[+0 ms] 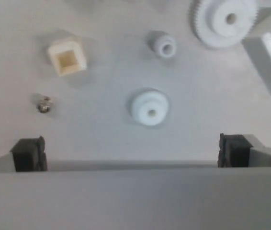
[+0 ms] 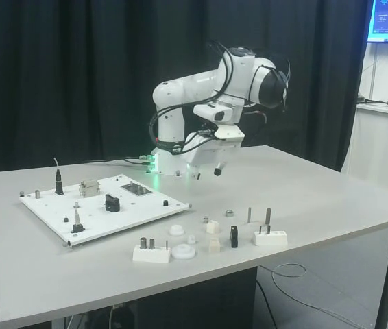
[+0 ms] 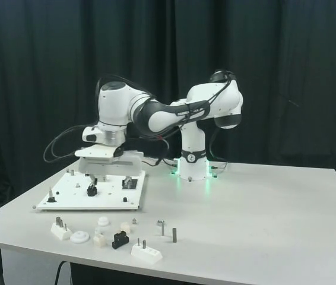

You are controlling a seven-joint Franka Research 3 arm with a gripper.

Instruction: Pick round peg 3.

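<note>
While I scan from largest to smallest, I list: grey table (image 2: pixel 331 199); white arm (image 2: pixel 201 89); white board (image 2: pixel 98 212) of fixtures; large gear (image 1: pixel 225 21); small pulley (image 1: pixel 149 108). Round pegs stand in a white holder (image 2: pixel 151 253) at the table's near edge; which is peg 3 I cannot tell. Likely light, rigid, slick: grip mid-shaft. Gripper (image 1: pixel 130 152) wide open, empty, touching nothing, high above.

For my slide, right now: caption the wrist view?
Open gripper above small white gear and large gear.
</note>
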